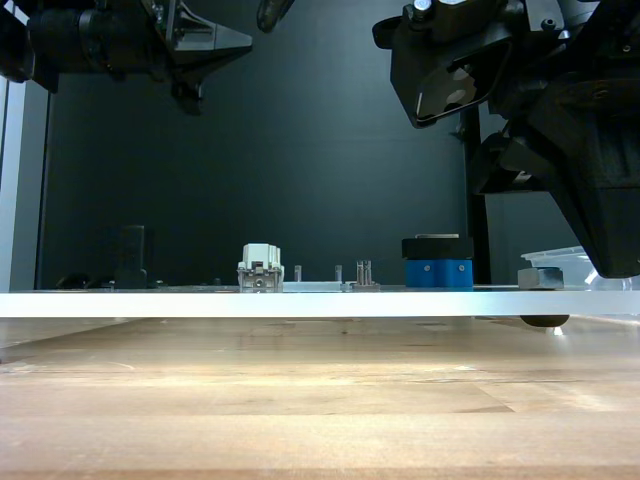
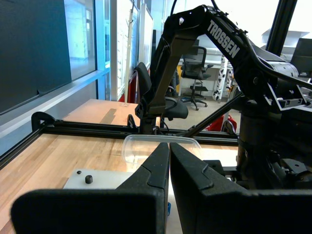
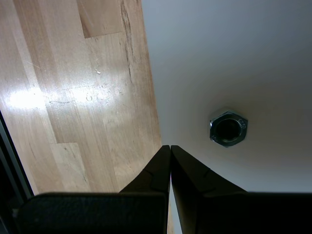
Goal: Unfasten the M12 nut and place it in the container
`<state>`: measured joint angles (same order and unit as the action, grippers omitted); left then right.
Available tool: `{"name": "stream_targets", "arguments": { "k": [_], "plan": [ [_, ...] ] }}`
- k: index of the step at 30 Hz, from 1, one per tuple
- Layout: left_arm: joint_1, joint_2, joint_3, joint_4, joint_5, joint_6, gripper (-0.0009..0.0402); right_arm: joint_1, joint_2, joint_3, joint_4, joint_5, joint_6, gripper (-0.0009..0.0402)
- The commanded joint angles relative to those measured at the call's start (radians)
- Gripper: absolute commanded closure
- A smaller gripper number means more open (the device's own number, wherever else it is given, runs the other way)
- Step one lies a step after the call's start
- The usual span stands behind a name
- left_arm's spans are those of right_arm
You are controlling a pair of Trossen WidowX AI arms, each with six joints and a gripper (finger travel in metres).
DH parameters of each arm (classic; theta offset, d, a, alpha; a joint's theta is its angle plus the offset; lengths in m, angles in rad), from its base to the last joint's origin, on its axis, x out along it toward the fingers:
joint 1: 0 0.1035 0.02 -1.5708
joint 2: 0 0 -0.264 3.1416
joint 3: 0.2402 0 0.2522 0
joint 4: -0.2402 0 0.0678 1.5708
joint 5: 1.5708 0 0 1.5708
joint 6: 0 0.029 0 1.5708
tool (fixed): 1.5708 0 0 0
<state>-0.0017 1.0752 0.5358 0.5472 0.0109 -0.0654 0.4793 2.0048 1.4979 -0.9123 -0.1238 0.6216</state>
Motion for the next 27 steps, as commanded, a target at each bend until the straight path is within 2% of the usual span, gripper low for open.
{"name": "stream_targets", "arguments": {
  "k": [1,3,8,13,16,19,27],
  "plan": [
    [0.000,0.000,0.000,0.000,0.000,0.000,0.0393,-0.004,0.000,-0.003,-0.020,0.028,-0.002,0.0393],
    [0.000,0.000,0.000,0.001,0.000,0.000,0.0393,-0.009,0.000,-0.011,-0.021,0.036,-0.002,0.0393],
    [0.000,0.000,0.000,0.000,0.000,0.000,0.0393,-0.017,0.000,-0.016,-0.026,0.128,-0.002,0.0393],
    [0.000,0.000,0.000,0.000,0.000,0.000,0.0393,-0.022,-0.001,-0.016,-0.058,0.181,-0.002,0.0393],
    [0.000,0.000,0.000,0.000,0.000,0.000,0.0393,-0.022,-0.002,-0.016,-0.079,0.192,-0.002,0.0393],
    [0.000,0.000,0.000,0.000,0.000,0.000,0.0393,-0.022,-0.003,-0.016,-0.090,0.235,-0.001,0.0393],
    [0.000,0.000,0.000,0.000,0.000,0.000,0.0393,-0.022,-0.003,-0.016,-0.090,0.236,-0.002,0.0393]
  ]
}}
